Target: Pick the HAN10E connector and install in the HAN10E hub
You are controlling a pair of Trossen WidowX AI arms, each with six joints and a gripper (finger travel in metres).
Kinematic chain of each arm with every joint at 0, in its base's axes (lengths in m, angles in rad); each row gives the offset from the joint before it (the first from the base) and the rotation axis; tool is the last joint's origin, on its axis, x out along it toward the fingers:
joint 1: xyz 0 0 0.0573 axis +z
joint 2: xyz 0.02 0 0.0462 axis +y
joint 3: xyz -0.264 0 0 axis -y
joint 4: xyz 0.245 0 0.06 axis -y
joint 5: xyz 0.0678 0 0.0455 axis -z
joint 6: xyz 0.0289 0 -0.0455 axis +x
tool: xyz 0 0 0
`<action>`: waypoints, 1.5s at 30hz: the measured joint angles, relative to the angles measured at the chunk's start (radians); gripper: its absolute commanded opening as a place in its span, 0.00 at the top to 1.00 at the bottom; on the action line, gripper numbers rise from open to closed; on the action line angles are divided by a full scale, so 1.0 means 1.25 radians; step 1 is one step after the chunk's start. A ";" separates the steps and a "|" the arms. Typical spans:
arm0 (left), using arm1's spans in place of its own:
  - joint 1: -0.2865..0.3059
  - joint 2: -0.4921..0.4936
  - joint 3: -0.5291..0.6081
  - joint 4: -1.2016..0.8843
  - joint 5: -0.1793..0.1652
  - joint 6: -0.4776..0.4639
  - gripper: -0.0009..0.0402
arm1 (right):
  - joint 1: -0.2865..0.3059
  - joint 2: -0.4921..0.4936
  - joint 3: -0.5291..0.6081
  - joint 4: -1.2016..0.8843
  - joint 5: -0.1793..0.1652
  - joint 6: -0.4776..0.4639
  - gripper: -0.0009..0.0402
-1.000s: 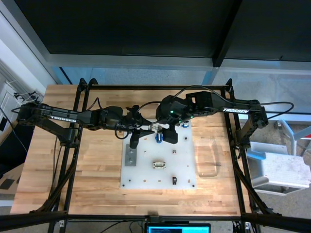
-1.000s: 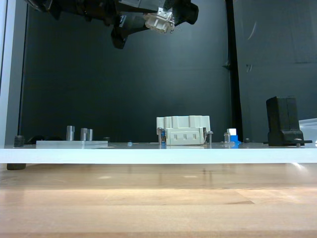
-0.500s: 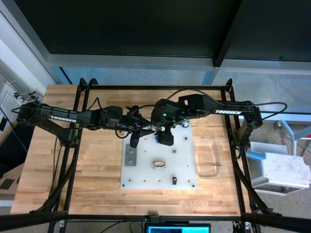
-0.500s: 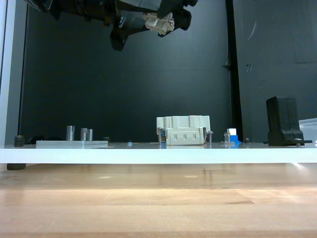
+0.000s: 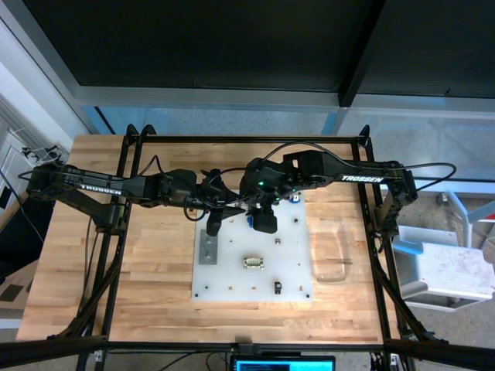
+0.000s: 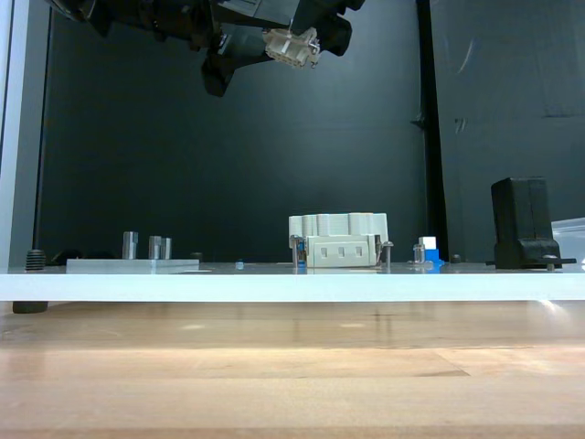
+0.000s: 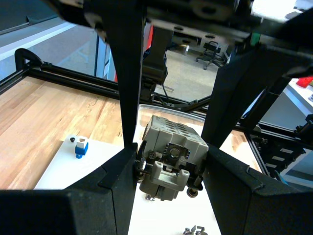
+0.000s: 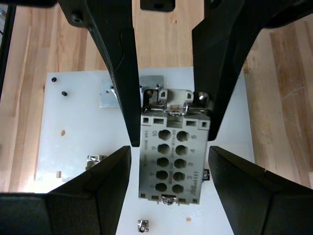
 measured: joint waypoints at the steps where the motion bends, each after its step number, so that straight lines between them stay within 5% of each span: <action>1: 0.000 0.000 0.000 -0.001 0.000 0.000 0.73 | 0.000 -0.001 0.000 0.000 0.000 0.000 0.44; 11: -0.001 0.000 0.000 0.002 0.000 -0.005 0.73 | -0.001 -0.001 0.000 0.004 0.000 -0.002 0.47; 25: -0.002 0.000 0.001 0.005 0.000 -0.007 0.72 | -0.002 -0.001 0.000 0.006 0.000 0.000 0.77; 33: -0.002 0.000 0.001 0.013 0.003 -0.007 0.57 | -0.002 -0.001 0.000 0.004 0.000 -0.005 0.88; 45: -0.002 -0.043 0.001 -0.026 0.002 0.050 0.32 | 0.000 -0.002 -0.001 -0.046 -0.007 -0.019 0.89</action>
